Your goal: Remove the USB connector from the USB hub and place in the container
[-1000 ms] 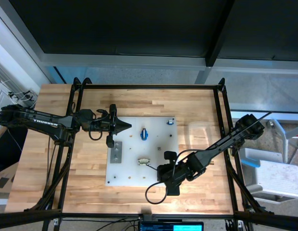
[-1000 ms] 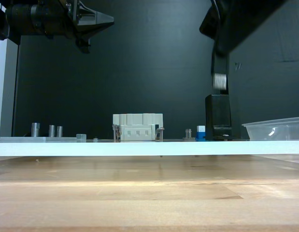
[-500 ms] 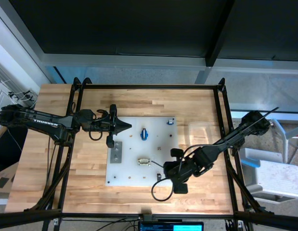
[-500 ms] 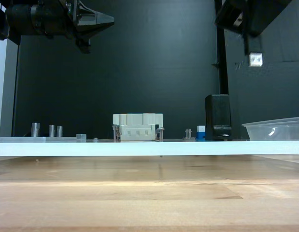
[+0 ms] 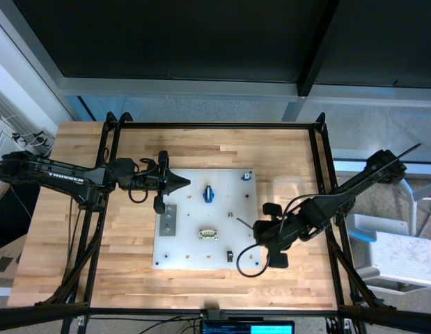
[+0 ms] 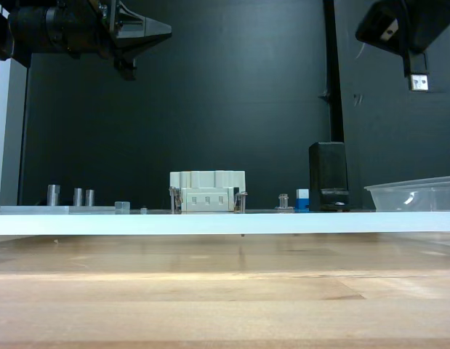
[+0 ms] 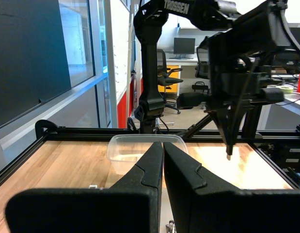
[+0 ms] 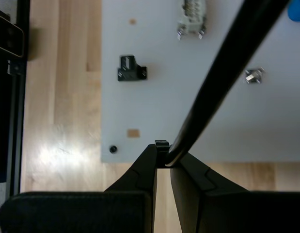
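Right gripper tight on USB connector above wooden table; left gripper closed, over board.

Table: pale wood planks, satin finish, glare patch at the near edge. Board: smooth matt white. Container, right of the board: clear glossy plastic. Left gripper, high over the board's far left: matt black plastic fingers, pressed together. Right gripper, up over the board's near right: same matt black, pinching the USB connector. I read its sheath as smooth black and its plug end as bright metal.

Overhead; table-level; two wrist cams; board shared
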Robot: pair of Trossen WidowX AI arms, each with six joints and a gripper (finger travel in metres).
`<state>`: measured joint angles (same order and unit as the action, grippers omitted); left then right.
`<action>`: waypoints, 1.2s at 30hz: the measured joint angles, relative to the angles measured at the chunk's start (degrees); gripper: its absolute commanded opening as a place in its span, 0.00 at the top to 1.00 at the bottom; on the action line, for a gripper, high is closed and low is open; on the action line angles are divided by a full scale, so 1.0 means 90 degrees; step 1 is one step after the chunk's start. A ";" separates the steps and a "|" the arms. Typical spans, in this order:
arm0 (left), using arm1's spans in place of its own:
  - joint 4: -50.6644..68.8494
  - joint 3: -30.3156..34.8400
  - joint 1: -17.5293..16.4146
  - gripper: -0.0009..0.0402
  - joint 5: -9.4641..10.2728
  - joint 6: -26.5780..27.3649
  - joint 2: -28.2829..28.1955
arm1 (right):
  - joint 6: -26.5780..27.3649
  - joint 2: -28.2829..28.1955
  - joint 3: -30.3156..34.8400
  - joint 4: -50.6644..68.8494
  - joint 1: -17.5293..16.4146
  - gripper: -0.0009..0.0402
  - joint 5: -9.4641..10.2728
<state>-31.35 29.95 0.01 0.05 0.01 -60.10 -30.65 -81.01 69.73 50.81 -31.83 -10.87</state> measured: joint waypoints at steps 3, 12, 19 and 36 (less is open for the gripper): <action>0.0000 0.0000 0.0000 0.98 0.0002 -0.0002 0.0000 | -0.0022 0.0355 -0.0301 0.0022 0.0061 0.98 -0.0002; 0.0000 0.0000 0.0000 0.98 0.0000 -0.0002 0.0000 | -0.0066 0.1430 -0.1234 0.0170 0.0255 0.98 -0.0005; 0.0000 0.0000 0.0000 0.98 0.0000 -0.0002 0.0000 | -0.0095 0.2142 -0.1722 0.0478 0.0437 0.98 0.0002; 0.0000 -0.0002 0.0000 0.98 0.0002 -0.0002 0.0000 | -0.0571 0.3645 -0.2769 0.1134 0.0597 0.98 0.0068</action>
<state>-31.35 29.93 0.01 0.08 -0.01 -60.10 -35.79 -48.21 44.82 61.01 -26.46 -10.26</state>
